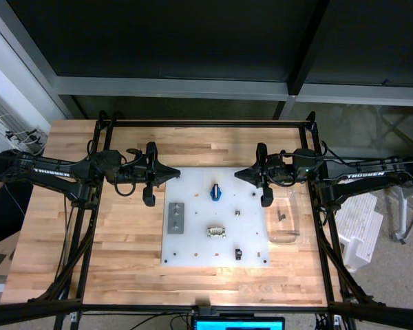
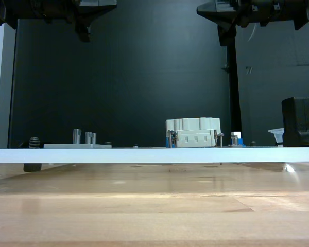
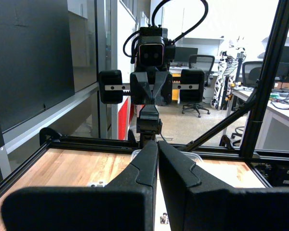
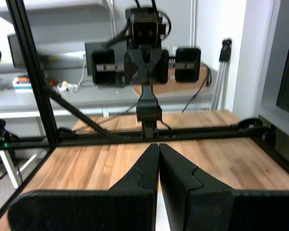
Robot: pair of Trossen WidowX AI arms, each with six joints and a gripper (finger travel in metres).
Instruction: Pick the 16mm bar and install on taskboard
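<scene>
A small dark metal piece [image 1: 282, 215], which may be the 16mm bar, lies free in a clear tray [image 1: 287, 237] just right of the white taskboard [image 1: 193, 251]; I cannot tell for certain that it is the bar. A grey block [image 1: 175, 218] with short pegs [image 2: 87, 137] sits on the board's left side. My left gripper [image 1: 177, 174] hovers high over the board's far left corner, shut and holding nothing [image 3: 157, 143]. My right gripper [image 1: 236, 174] hovers high over the board's far right part, facing it, also shut and holding nothing [image 4: 158, 144].
On the board stand a blue part [image 1: 215, 192], a white connector [image 1: 217, 233] [image 2: 193, 133] and a small black block [image 1: 239, 254] [image 2: 298, 122]. A black frame [image 1: 206, 124] borders the wooden table. Both grippers [image 2: 115, 5] [image 2: 198, 9] hang well above the board.
</scene>
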